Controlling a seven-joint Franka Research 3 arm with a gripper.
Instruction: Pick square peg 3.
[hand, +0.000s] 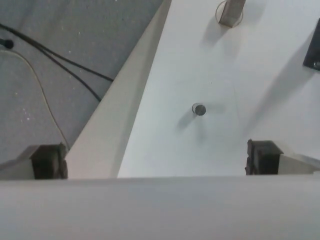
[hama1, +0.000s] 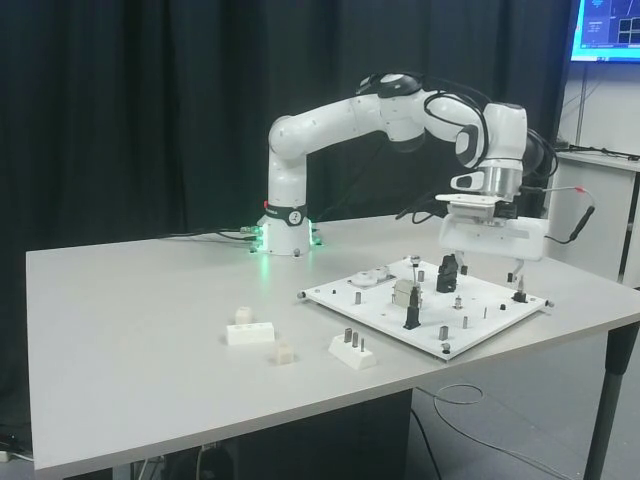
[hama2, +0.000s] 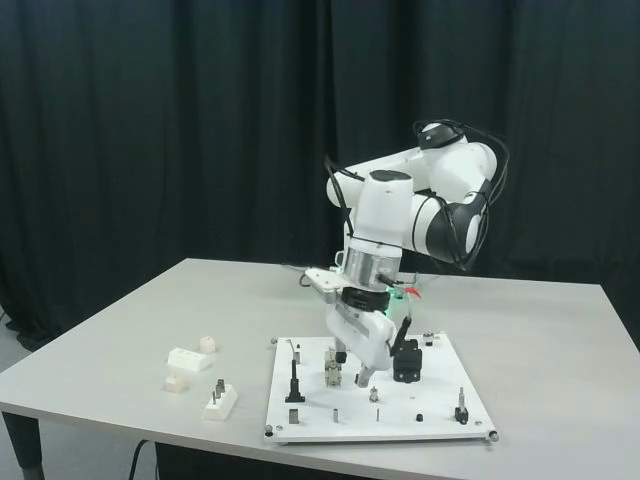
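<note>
Gripper (hand: 155, 162) spread and holding nothing, hovering above the white board (hand: 240, 65) near its edge, jaws wide so I can straddle a peg.

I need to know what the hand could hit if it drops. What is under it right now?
Under the hand: the white board near its edge, with one small grey peg standing between the fingers. The wrist's own housing covers whatever lies nearer.

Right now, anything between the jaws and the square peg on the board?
Only a short round pin stands on the white board between the gripper, jaws open, and the square peg. It sits low, so probably passable above.
</note>
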